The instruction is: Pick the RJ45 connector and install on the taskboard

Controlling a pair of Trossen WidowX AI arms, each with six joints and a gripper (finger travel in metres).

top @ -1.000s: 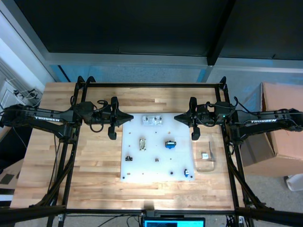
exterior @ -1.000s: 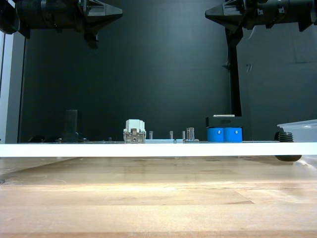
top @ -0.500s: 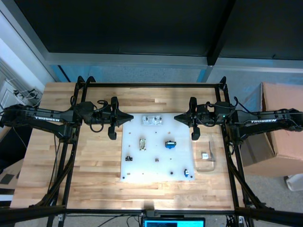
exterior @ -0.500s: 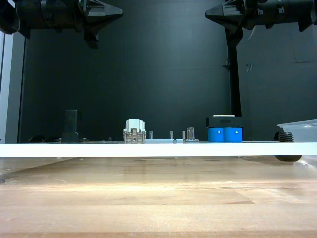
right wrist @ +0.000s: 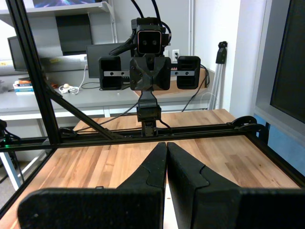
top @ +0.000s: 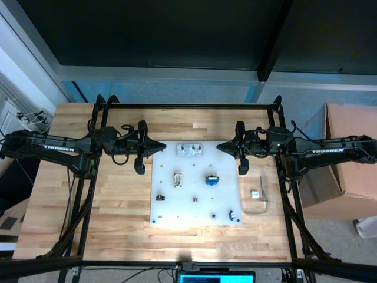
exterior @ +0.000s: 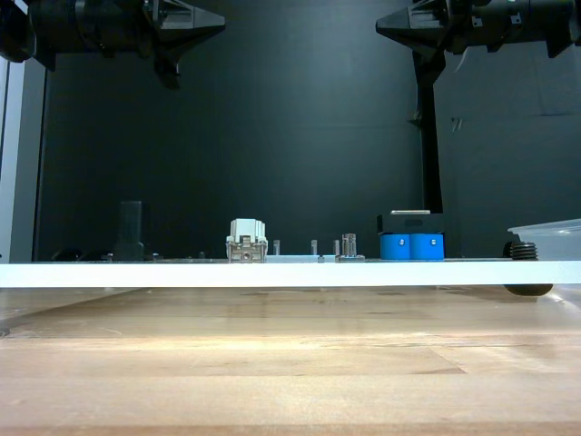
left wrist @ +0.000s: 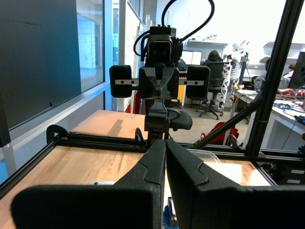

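Both arms hang high over the table's far half. My left gripper (top: 160, 146) (left wrist: 165, 141) hovers off the far left corner of the white board (top: 177, 203). My right gripper (top: 220, 147) (right wrist: 166, 143) hovers off its far right corner. Each is shut with nothing between its fingers. The small blue jack (top: 234, 216) sits at the board's near right corner with a pale top. The clear tray (top: 257, 207) to its right holds the white block (top: 255, 193). I cannot tell where the connector is.
The board carries other parts: a blue fitting (top: 211, 180), a grey socket (top: 177, 179) and a clear piece (top: 189, 150). The black frame (top: 188, 107) rings the table. A cardboard box (top: 347, 153) stands off the right edge. In the low view, the grippers (exterior: 214, 18) (exterior: 385, 24) hang well above the board's parts.
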